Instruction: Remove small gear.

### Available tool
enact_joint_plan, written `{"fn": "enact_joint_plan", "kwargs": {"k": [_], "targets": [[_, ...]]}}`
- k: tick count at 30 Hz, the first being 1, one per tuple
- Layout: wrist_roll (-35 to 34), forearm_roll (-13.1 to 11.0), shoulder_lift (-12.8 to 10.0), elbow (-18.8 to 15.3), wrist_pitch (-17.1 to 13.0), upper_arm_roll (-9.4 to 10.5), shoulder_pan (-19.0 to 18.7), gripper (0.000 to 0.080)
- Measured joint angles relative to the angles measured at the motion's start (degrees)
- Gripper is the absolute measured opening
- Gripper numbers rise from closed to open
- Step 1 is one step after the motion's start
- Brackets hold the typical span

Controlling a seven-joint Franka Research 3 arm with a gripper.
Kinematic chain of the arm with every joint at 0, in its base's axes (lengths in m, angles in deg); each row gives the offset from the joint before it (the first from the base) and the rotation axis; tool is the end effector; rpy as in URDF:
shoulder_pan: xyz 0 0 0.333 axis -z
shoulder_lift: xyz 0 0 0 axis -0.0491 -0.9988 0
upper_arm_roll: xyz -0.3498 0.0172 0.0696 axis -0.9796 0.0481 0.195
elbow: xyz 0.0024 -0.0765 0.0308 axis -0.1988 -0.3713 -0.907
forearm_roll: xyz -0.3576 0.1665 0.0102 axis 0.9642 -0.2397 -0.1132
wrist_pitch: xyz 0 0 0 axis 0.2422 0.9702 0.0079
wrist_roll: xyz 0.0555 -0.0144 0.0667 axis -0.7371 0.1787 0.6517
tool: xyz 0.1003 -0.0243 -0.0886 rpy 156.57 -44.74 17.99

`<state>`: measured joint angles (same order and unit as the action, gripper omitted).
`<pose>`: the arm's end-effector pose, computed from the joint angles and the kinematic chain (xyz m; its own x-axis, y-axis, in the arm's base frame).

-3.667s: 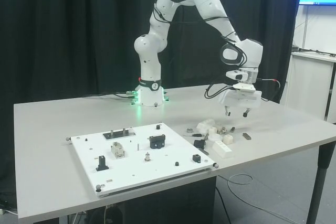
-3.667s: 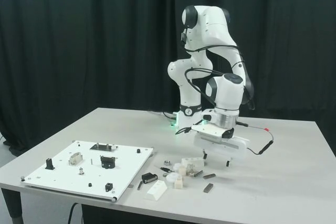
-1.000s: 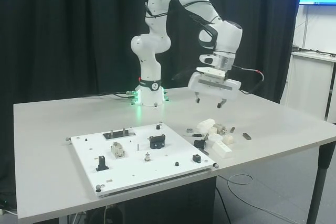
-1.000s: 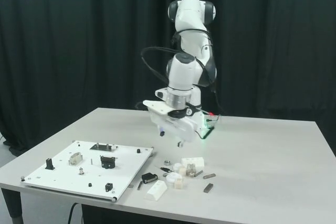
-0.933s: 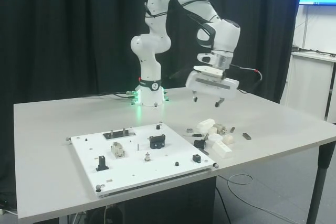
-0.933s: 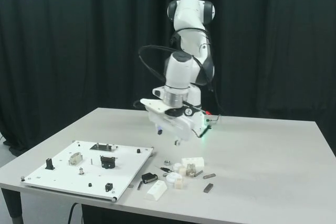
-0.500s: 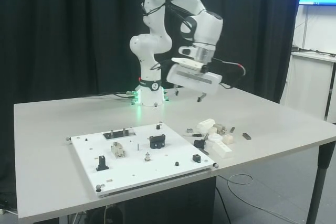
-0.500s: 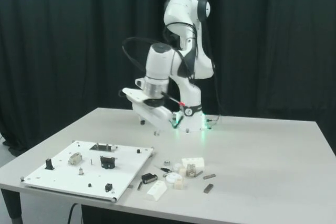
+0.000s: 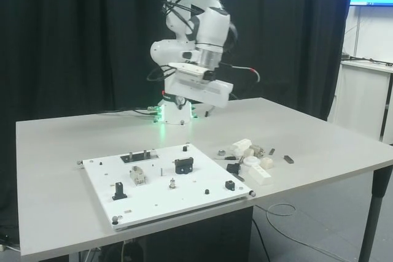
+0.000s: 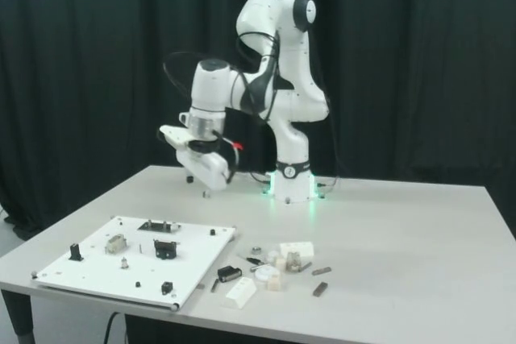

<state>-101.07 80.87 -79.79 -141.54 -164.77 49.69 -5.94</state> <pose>0.5042 -0.1458 0.3659 0.1193 -0.9725 0.1998 -0.9922 -0.1098 0.0583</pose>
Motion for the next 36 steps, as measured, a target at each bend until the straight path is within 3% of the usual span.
{"fn": "enact_joint_plan", "kwargs": {"k": [13, 23, 36], "targets": [[0.08, -0.66, 0.21, -3.32, -7.82, -3.63, 3.8, 0.08], [-0.19, -3.58, 0.11, -5.56, -13.11, -6.92, 5.13, 0.08], [0.58, -7.67, -1.89, -6.42, -16.87, -10.45, 5.51, 0.08]]}}
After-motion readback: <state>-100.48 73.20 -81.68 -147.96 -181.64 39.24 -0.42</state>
